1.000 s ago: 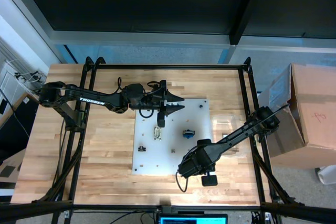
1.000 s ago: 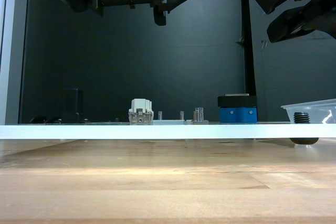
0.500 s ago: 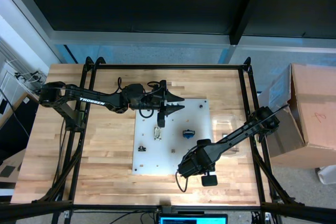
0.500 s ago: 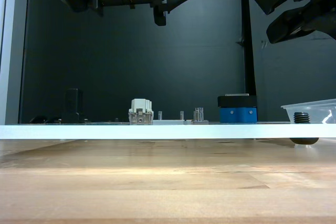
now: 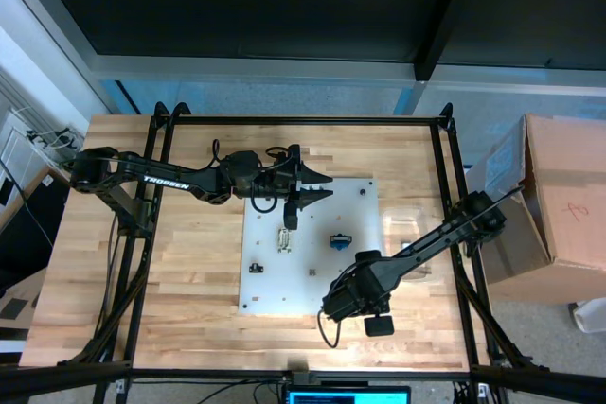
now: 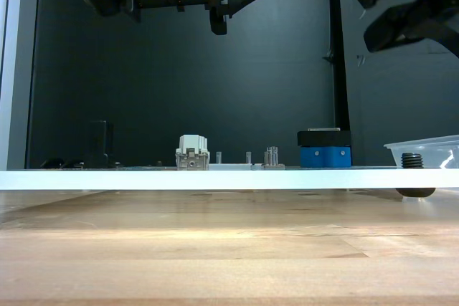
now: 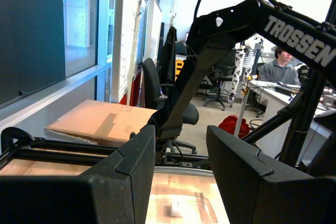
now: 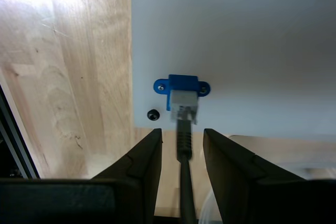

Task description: Pick the RJ45 connector and install on the taskboard

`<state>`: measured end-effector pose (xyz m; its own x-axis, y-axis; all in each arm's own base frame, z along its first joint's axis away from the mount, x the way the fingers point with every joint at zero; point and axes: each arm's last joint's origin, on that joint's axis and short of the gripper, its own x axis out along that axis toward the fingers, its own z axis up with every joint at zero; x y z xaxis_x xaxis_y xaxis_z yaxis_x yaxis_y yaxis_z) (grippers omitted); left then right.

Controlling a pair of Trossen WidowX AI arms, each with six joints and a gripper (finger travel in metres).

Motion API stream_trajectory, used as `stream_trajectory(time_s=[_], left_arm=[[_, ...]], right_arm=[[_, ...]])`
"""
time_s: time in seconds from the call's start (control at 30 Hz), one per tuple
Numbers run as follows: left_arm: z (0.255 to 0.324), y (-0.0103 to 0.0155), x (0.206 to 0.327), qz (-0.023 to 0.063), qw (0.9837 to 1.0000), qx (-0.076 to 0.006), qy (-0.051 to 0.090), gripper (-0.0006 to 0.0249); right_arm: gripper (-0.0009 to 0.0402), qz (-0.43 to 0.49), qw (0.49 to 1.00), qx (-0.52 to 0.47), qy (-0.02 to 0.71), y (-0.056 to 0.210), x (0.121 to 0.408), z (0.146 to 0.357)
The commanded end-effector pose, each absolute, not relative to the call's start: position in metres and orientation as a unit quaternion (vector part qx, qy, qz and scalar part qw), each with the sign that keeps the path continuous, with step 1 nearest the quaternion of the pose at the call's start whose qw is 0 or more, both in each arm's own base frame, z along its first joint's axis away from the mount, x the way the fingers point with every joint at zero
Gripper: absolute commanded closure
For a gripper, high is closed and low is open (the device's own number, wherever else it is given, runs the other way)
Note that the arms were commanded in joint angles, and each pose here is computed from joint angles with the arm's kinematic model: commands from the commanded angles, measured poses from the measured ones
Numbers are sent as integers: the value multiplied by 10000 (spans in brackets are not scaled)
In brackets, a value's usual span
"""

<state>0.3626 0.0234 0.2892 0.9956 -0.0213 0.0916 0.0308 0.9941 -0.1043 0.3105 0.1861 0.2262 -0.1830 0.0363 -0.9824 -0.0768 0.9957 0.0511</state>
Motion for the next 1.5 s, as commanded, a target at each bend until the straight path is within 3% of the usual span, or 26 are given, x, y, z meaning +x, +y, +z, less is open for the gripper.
stream_trajectory(time_s=[0.03, 0.33, 0.6, 0.73, 0.97, 1.27, 1.5], left_arm=[[2894, 234, 3626, -131, 9975, -528, -456, 111], [2894, 234, 3626, -131, 9975, -529, -454, 111], [2894, 234, 3626, -131, 9975, -529, -454, 111], [2894, 234, 3626, -131, 9975, -529, -454, 111], [2894, 234, 3626, -131, 9975, -529, -454, 111], [2894, 234, 3626, -131, 9975, -529, -454, 111], [2894, 233, 3626, -140, 9973, -555, -455, 111]], right_arm=[[268, 468, 6462, -106, 7617, 1829, 3054, 2393], [238, 497, 6684, -105, 7421, 1768, 2955, 2614], [241, 496, 6857, -214, 7259, 1729, 2914, 2710], [251, 534, 7362, -145, 6745, 1618, 2842, 2880], [273, 435, 8308, 288, 5542, 1174, 2642, 3191], [303, 281, 9163, 447, 3970, 584, 2363, 3311], [333, 138, 9577, 350, 2854, 323, 2185, 3345]])
